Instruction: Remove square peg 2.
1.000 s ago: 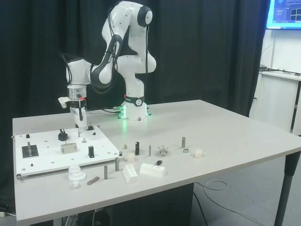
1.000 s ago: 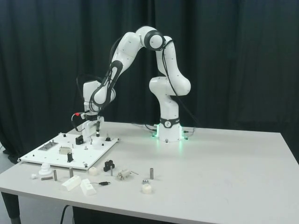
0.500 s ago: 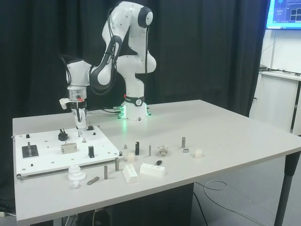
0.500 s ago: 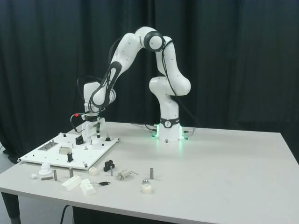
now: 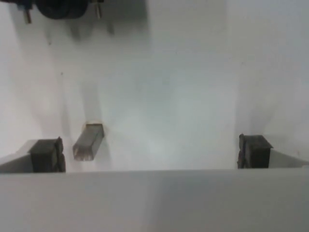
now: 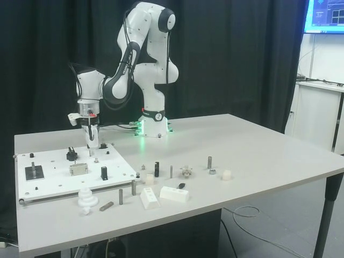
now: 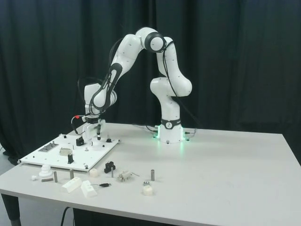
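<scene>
My gripper (image 5: 150, 154) hangs over the white board (image 6: 54, 180), jaws spread wide and holding nothing, in the wrist view. Square peg 2 (image 5: 89, 141), a short grey post standing in the board, shows at lower left of that frame, just beside one fingertip pad (image 5: 47, 155) and well apart from the other. In my judgement, I should slide sideways until the peg sits midway between the pads, then descend straight, clamp its flat faces and pull vertically to avoid jamming.
</scene>
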Robot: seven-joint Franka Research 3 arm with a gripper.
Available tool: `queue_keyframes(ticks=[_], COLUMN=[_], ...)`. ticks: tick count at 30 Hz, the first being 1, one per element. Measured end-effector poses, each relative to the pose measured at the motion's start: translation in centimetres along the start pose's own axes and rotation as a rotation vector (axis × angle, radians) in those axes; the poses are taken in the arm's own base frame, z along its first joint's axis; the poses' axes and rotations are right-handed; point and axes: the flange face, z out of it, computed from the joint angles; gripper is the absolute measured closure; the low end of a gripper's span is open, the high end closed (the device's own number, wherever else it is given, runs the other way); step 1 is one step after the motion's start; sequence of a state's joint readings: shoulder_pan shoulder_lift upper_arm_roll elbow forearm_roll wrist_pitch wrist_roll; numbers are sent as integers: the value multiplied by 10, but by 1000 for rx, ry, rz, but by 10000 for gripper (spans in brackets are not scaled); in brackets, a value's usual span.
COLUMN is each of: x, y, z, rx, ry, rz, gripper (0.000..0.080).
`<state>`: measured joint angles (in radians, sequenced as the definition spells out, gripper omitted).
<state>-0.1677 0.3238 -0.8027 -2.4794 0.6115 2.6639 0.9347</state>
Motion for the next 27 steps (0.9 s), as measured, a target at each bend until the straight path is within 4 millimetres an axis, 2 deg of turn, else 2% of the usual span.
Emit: queue_keyframes(ticks=[20, 21, 25, 26, 27], x=[-3, -4, -6, -8, -9], y=[-1, -1, -4, -5, -6], z=[7, 8, 7, 7, 7], rx=[17, 18, 25, 28, 29], ry=[1, 2, -1, -1, -1], rz=[18, 16, 9, 7, 5], gripper=[3, 124, 124, 306, 306])
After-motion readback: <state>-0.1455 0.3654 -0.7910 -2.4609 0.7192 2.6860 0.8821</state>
